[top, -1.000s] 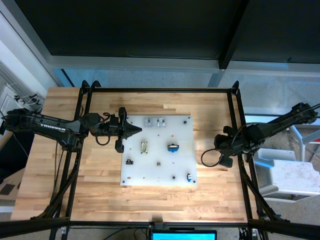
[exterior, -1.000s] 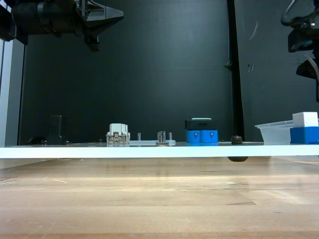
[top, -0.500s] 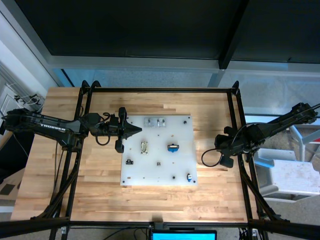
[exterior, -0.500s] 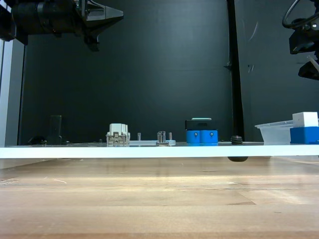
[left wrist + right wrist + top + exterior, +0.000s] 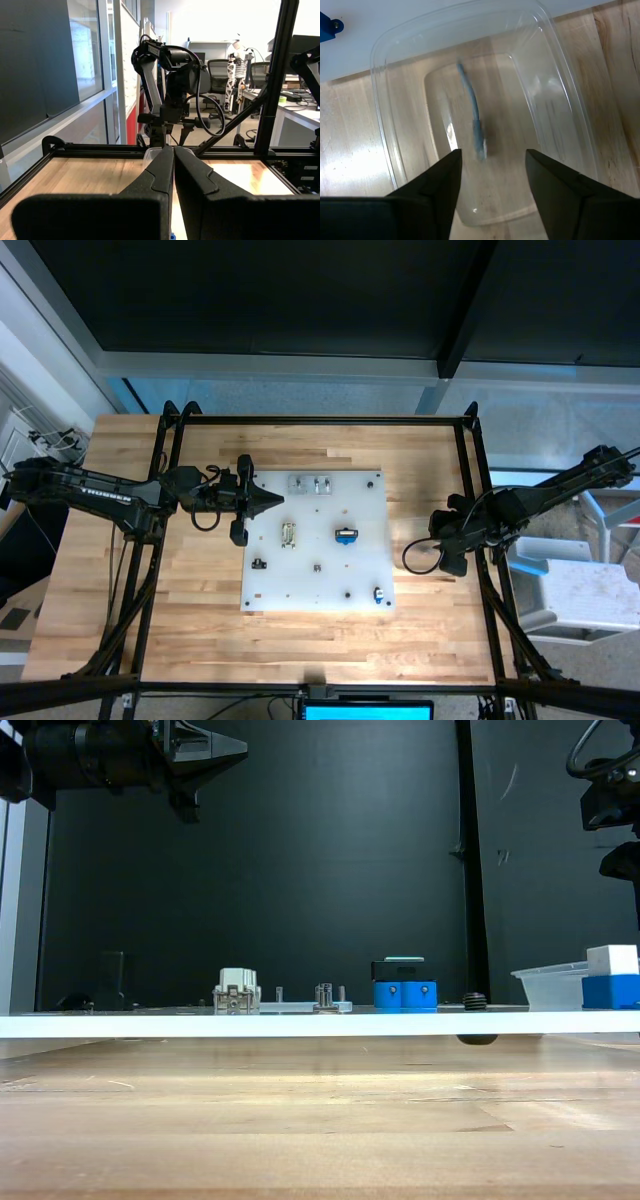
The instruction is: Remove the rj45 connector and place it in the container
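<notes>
Slightly higher than before, the right gripper (image 5: 492, 152) spreads empty fingers over the container (image 5: 561, 92), the blurred rj45 connector (image 5: 479, 136) inside it between them, while the left gripper (image 5: 174, 150), fingers pressed together, hovers by the white board (image 5: 300, 585).

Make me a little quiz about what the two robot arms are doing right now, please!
1. True or false: the left gripper, up in the air over the left edge of the white board, is shut.
2. Pick one: the right gripper hangs over the container with its jaws A) open or B) shut.
3. Fill in: the blurry bluish thing seen inside the container's outline is the ____.

Key: 1 true; 2 A; 3 rj45 connector.
</notes>
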